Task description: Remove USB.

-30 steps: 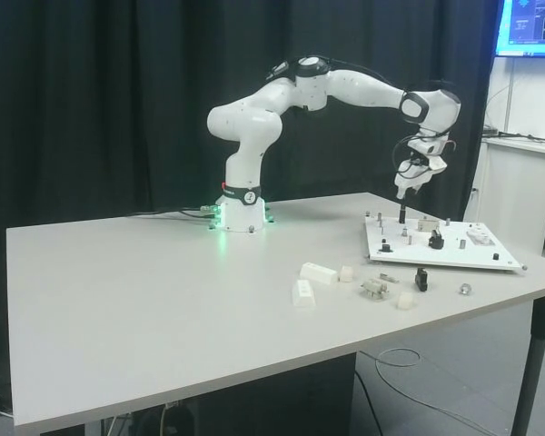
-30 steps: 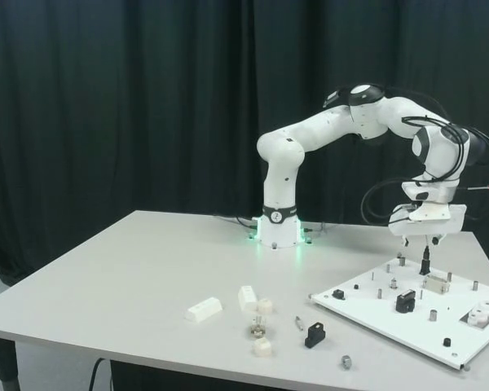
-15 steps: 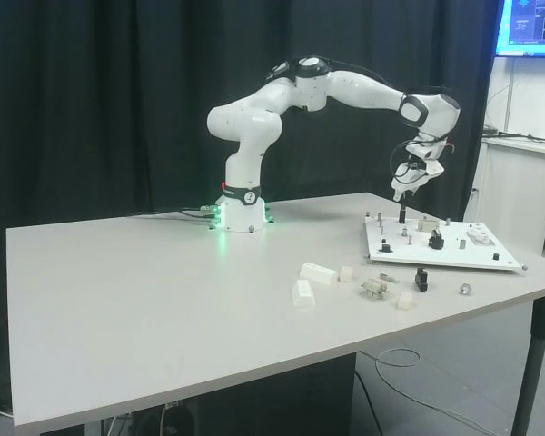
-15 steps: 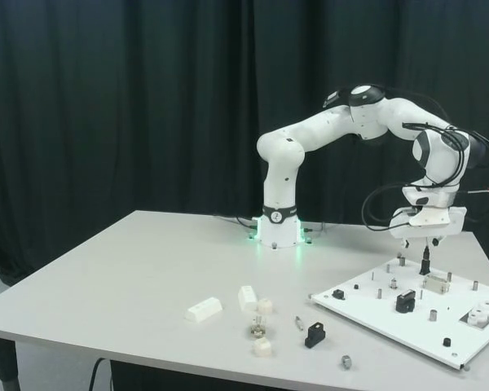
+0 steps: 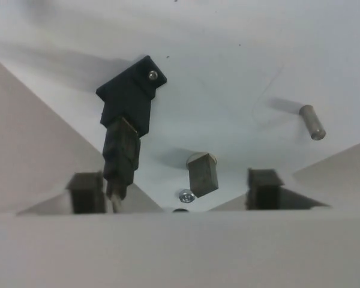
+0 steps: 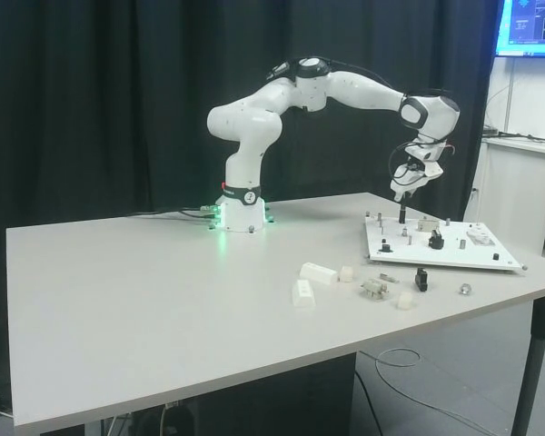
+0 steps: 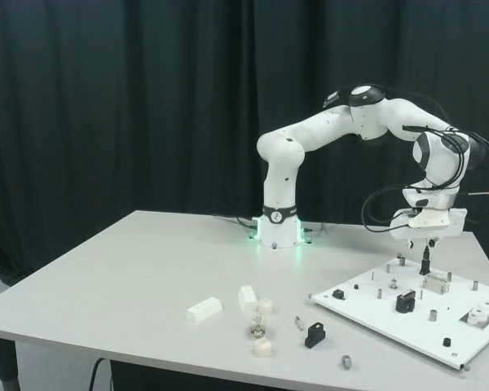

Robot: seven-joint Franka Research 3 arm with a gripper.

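Observation:
The USB plug (image 5: 121, 153) is a black stick standing upright in a black holder (image 5: 132, 96) on the white board (image 5: 228, 54). My gripper (image 5: 174, 193) is open above it, with the plug close to one of the fingers (image 5: 86, 191) and touching neither. From the room the USB plug (image 6: 401, 215) (image 7: 425, 264) stands at the board's far edge, and my gripper (image 6: 405, 188) (image 7: 425, 242) hangs just over it with a gap between them.
The white board (image 6: 454, 252) (image 7: 375, 314) carries several pegs and small black and grey parts, among them a grey square peg (image 5: 203, 173) and a round pin (image 5: 312, 122). White blocks (image 6: 316, 271) (image 7: 204, 309) and a black part (image 6: 421, 279) (image 7: 314, 333) lie loose on the grey table.
The wrist has turned and shifted slightly toward the arm's base while staying above the USB plug. The plug and the parts on the board have not moved.

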